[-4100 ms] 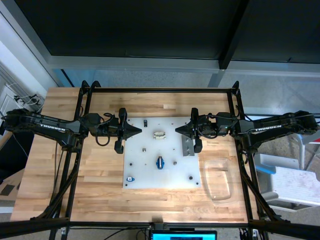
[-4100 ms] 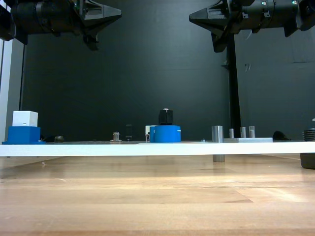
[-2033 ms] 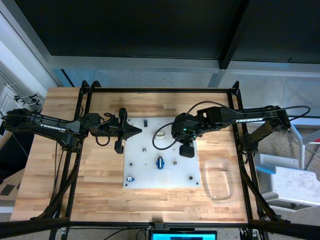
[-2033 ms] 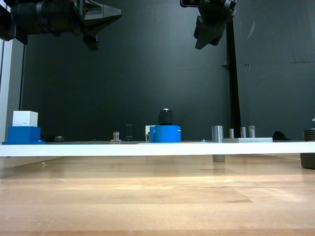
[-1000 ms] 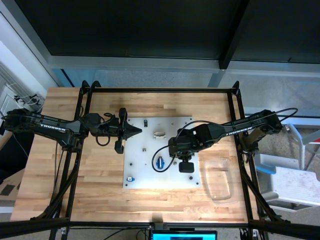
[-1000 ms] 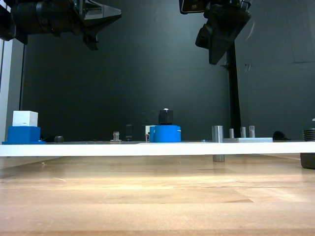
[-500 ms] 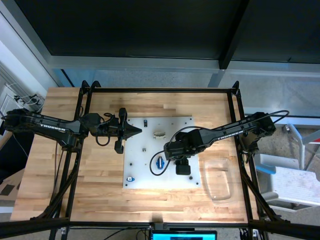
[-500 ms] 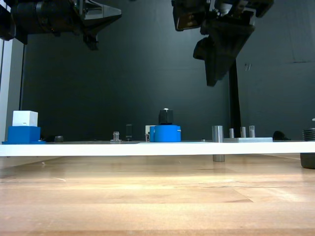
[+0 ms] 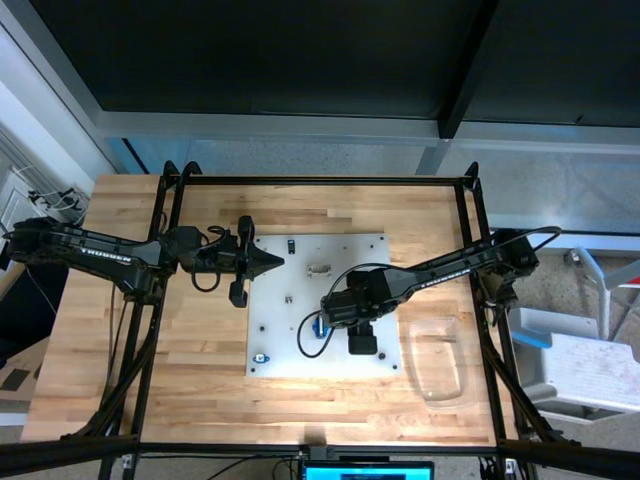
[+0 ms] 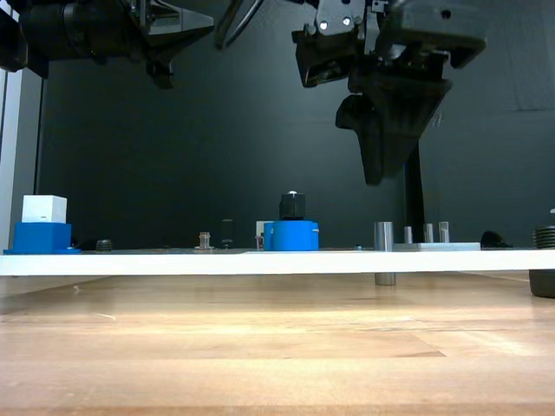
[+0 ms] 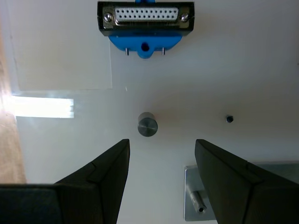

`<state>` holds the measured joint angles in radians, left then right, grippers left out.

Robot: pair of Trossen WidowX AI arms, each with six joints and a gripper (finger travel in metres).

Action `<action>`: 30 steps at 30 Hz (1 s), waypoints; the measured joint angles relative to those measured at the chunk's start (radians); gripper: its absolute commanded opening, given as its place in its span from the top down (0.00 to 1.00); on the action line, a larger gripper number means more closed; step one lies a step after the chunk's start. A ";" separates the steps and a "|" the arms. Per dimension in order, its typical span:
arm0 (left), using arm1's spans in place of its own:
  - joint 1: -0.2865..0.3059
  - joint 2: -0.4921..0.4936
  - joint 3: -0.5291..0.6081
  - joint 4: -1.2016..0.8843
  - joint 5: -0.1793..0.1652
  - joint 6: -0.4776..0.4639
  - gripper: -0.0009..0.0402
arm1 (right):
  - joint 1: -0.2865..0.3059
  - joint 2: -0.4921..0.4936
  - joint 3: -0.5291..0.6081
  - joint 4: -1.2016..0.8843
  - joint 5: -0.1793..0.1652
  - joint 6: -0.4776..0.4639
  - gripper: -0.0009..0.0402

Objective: Pick the 16mm cylinder and place it in the container

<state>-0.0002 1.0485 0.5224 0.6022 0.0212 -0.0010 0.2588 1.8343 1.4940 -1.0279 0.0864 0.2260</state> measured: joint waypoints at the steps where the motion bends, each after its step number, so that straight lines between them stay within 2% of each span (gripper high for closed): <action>1: 0.000 0.000 0.000 0.000 0.000 0.000 0.98 | 0.002 0.005 0.000 -0.001 0.000 0.000 0.51; 30: 0.000 0.000 0.000 0.000 0.000 0.000 0.98 | 0.010 0.091 -0.002 0.045 -0.003 0.001 0.51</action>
<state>-0.0002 1.0485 0.5224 0.6018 0.0216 -0.0006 0.2684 1.9255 1.4921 -0.9829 0.0834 0.2268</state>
